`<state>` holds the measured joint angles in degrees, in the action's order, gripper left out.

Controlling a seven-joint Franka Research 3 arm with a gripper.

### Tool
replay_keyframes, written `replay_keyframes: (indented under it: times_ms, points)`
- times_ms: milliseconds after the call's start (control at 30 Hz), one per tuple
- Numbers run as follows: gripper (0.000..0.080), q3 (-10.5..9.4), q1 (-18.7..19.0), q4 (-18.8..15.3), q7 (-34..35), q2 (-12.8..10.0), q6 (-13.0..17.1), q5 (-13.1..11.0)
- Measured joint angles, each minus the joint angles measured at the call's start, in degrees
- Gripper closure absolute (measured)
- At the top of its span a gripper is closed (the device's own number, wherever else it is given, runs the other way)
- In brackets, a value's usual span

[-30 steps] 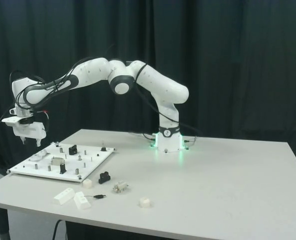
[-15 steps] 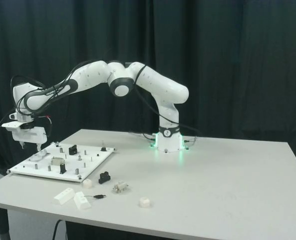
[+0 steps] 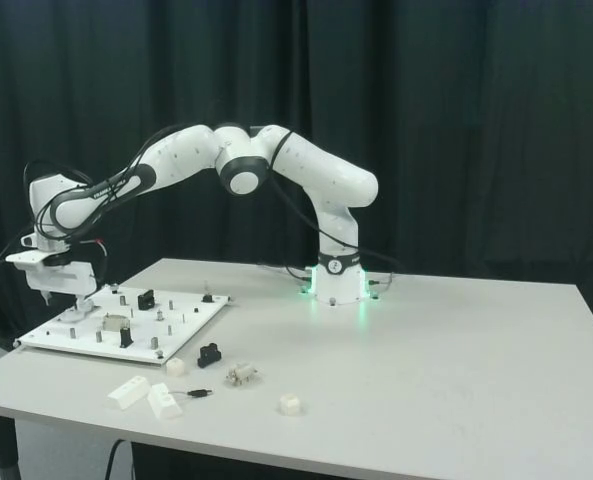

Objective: Remove large gear.

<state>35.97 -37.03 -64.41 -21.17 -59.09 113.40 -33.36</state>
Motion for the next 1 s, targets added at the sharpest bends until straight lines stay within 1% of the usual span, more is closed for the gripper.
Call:
replay_keyframes:
  times_ms: [200, 533, 1000]
  points:
    - [0.0003, -0.42, 0.0, -1.1, 0.0, 0.0, 0.5, 0.0]
    - [0.0003, -0.77, 0.1, -3.1, 0.0, 0.0, 2.6, -0.3]
    - [0.0003, -1.06, 0.3, -4.5, 0.0, 0.0, 3.8, -0.9]
